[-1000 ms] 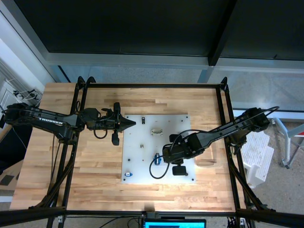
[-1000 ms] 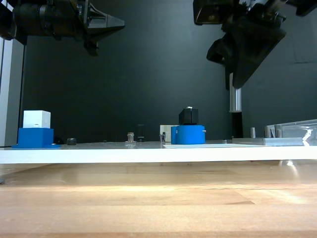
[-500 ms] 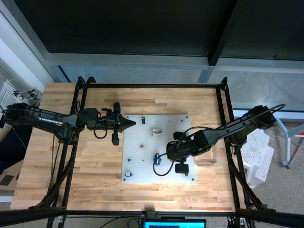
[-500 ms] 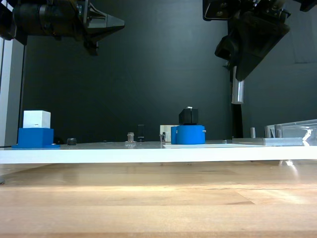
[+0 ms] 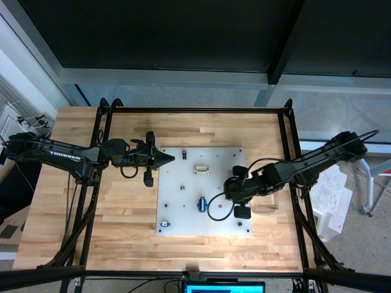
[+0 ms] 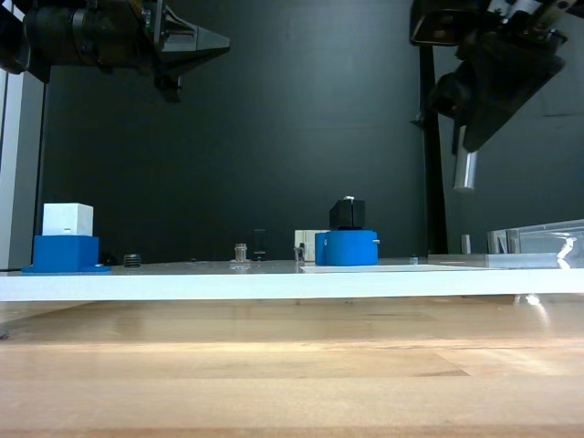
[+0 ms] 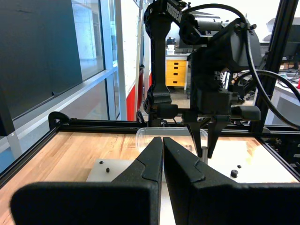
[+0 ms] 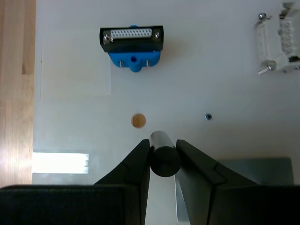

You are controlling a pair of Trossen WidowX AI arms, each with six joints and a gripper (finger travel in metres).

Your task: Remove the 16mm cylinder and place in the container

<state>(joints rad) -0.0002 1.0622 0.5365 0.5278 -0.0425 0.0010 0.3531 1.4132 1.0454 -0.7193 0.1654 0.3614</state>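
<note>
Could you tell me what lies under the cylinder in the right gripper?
The right gripper holds the cylinder above the right side of the white board, near an open hole. The spot straight beneath is covered by it. The left gripper hangs shut by the board's left edge.

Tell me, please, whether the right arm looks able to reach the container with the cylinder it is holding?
Probably yes. The right gripper, shut on the 16mm cylinder, hangs high above the board beside the container, with nothing standing between them. The left gripper sits shut by the board's left edge.
</note>
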